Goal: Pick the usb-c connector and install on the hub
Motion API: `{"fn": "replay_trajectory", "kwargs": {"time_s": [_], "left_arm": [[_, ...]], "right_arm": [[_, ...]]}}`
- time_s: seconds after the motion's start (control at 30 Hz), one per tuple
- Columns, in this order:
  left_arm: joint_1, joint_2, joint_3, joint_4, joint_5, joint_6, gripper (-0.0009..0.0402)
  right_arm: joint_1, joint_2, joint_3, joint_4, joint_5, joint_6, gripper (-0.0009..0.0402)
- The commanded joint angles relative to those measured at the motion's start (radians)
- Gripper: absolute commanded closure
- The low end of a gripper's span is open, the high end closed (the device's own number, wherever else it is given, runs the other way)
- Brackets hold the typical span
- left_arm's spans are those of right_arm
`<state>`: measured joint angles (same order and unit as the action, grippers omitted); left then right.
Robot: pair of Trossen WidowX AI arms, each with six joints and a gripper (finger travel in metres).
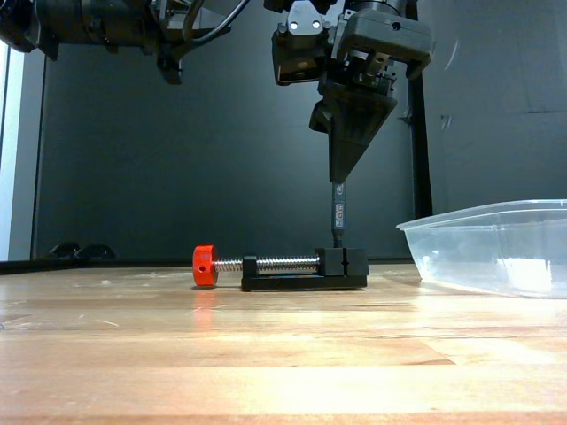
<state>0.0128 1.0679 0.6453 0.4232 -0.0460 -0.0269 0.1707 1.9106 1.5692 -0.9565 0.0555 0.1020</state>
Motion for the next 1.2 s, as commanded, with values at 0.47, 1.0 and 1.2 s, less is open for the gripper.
{"fn": "replay_trajectory", "kwargs": {"time_s": [0.47,1.0,1.2], "left_arm": [[0.000,0.000,0.000,0.000,0.000,0.000,0.0393],[0.000,0.000,0.000,0.000,0.000,0.000,0.0393],[0.000,0.000,0.000,0.000,0.000,0.000,0.0393]], "right_arm": [[-0.003,-0.002,-0.005,0.013,0.004,-0.006,0.0393],[-0.003,-0.013,-0.003,0.019,0.004,-0.005,0.0351],[-0.003,-0.027,0.006,0.016,0.006,-0.002,0.0284]]}}
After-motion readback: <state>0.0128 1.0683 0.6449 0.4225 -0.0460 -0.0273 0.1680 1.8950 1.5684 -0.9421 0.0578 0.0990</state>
